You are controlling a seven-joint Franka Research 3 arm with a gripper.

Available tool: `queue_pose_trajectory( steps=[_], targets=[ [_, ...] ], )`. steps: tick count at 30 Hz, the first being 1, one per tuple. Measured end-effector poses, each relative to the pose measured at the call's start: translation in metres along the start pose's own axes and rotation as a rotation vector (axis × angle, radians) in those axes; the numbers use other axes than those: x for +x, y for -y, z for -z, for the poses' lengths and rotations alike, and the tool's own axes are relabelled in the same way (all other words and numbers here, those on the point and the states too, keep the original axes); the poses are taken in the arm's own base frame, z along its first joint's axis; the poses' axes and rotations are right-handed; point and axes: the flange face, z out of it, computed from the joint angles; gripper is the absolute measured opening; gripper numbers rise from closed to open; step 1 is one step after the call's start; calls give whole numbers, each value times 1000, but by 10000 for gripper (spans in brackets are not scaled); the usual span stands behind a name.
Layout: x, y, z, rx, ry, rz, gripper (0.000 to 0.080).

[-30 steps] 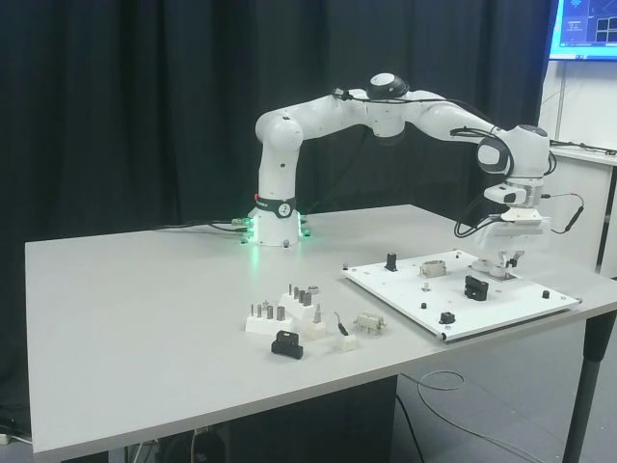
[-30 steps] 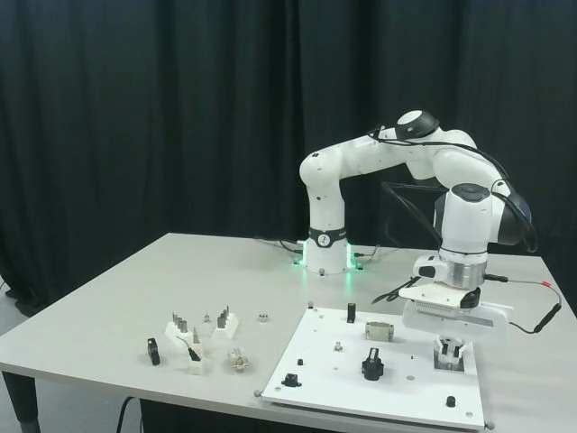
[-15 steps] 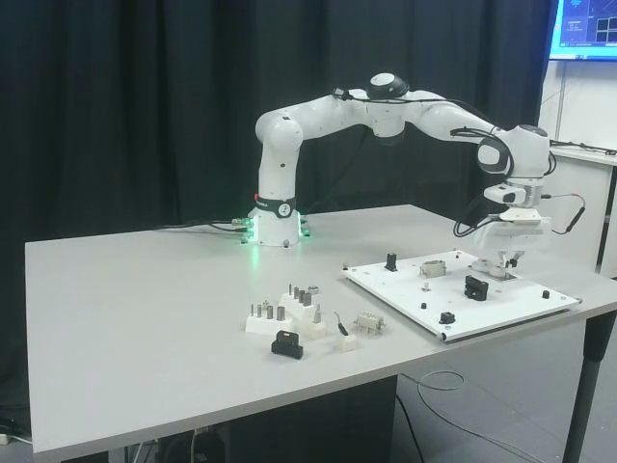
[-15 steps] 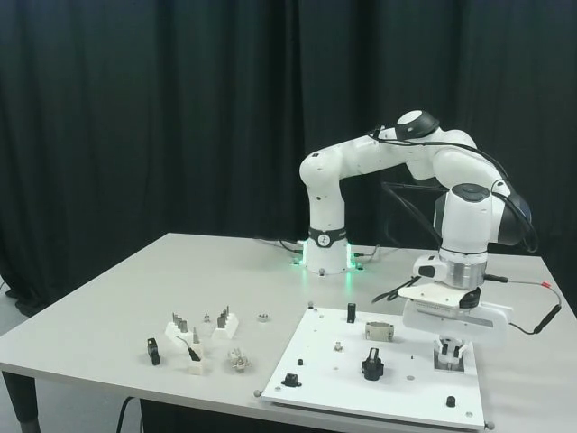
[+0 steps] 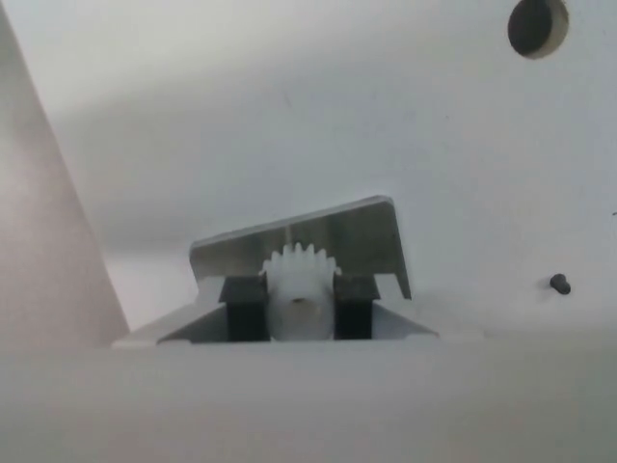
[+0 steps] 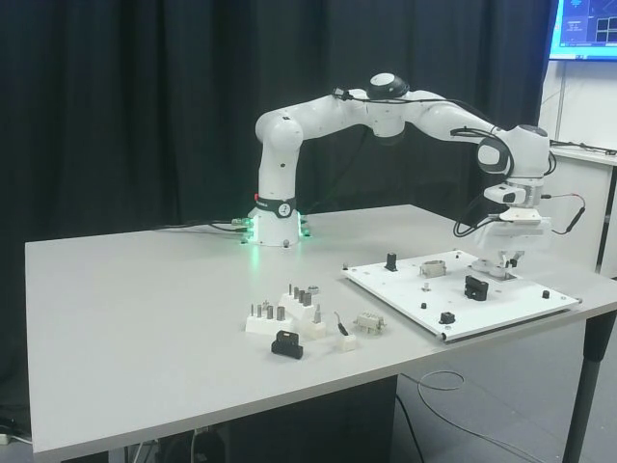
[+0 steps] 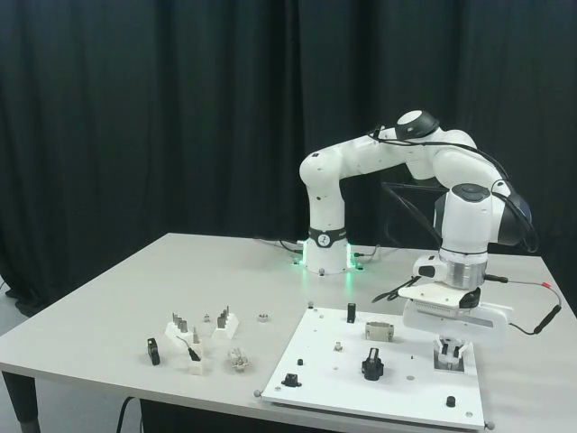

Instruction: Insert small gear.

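We see the gear (image 5: 299, 289), small, white and toothed, pinched between the 2 black fingers (image 5: 244, 309) in the wrist view, 1 pad on each flank, with the teeth showing above them. The gripper (image 5: 299, 311) is closed on it to about the gear's own width, so it is held, not resting free.

We judge the gear to be light and stiff, likely moulded plastic. It should take a firm pinch without bending. The teeth are the delicate part, and the smooth faces could let it slip or tilt if it meets resistance on the way down. The present hold looks sensible to us: across the body, leaving the hub and its bore clear below. Whether the bore is square to the board we cannot tell.

Just behind the gear stands a grey metal bracket (image 5: 333, 236), tilted as the wrist camera sees it. We cannot tell if gear and bracket touch. Beyond lies the white board (image 5: 289, 116), with a dark hole (image 5: 536, 25) and a small black stud (image 5: 560, 284) well apart from the gear.

In the room views the gripper (image 7: 450, 347) hangs low over the board (image 7: 315, 361) near its far right part, above a small fixture (image 6: 498, 268). Other black and grey parts stand on the board, and loose parts (image 6: 289, 313) sit on the table (image 6: 125, 309), well away.
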Motion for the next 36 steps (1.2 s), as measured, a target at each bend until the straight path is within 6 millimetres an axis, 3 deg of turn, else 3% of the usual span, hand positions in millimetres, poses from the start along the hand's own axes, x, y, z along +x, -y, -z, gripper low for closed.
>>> queue_pose_trajectory(
  steps=[19,29,36],
  targets=[
    [2,-1,0,7,9,-10,139],
    [5,-2,-1,15,27,-101,139],
    [4,-2,-1,17,23,-57,139]
  ],
)
